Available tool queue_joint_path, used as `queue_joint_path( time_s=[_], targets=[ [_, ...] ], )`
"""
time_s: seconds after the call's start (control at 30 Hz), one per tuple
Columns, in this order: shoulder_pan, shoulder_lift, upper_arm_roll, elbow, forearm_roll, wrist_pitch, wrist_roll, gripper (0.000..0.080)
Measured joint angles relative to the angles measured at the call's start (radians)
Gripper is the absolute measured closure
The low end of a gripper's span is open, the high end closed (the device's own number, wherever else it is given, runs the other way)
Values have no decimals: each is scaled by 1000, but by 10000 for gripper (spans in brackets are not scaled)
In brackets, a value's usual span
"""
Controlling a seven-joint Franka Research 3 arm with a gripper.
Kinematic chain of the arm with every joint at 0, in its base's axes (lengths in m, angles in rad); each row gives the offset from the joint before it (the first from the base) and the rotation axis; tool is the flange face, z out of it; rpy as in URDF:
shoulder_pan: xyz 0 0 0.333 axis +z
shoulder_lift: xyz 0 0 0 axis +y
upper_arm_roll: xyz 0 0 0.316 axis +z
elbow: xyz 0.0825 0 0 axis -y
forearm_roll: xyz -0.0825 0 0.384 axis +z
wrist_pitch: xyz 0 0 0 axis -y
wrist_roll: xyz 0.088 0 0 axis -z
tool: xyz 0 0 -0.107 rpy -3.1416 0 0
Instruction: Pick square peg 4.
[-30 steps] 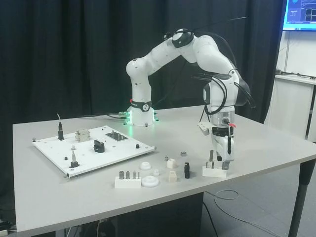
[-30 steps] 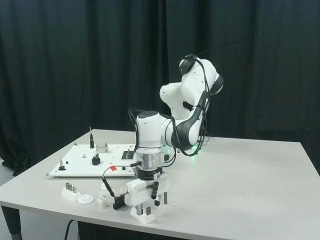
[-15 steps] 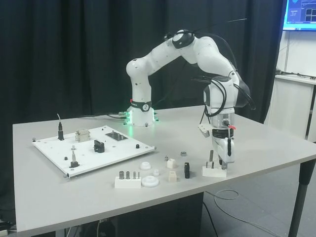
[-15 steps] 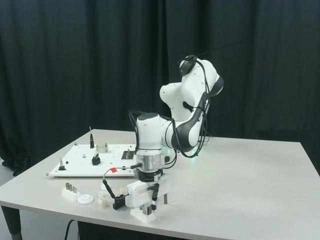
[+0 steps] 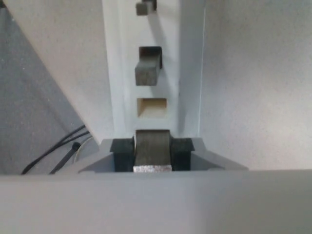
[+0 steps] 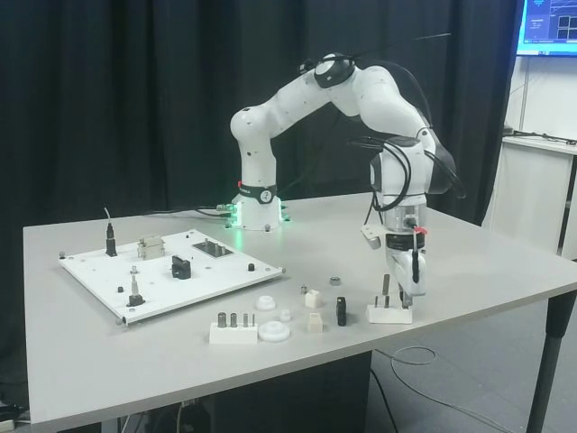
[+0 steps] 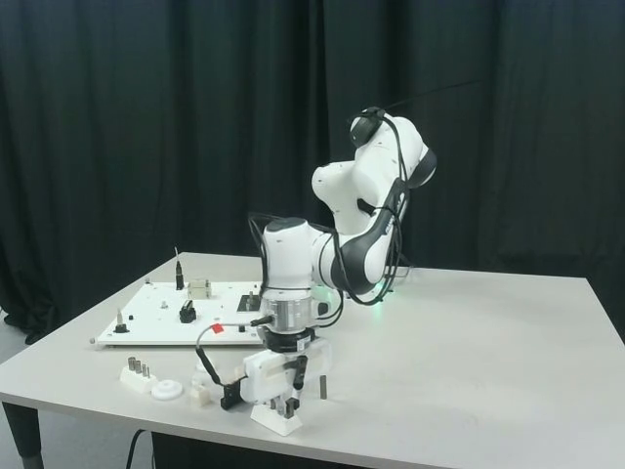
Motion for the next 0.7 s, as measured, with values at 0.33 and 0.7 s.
queue_joint_path(
  time_s=[0.33, 0.7],
  targets=[
    [18, -19, -40, 0, 3, -70, 3, 647],
    [62, -36, -109, 0, 4, -164, 10, 649]
  ],
)
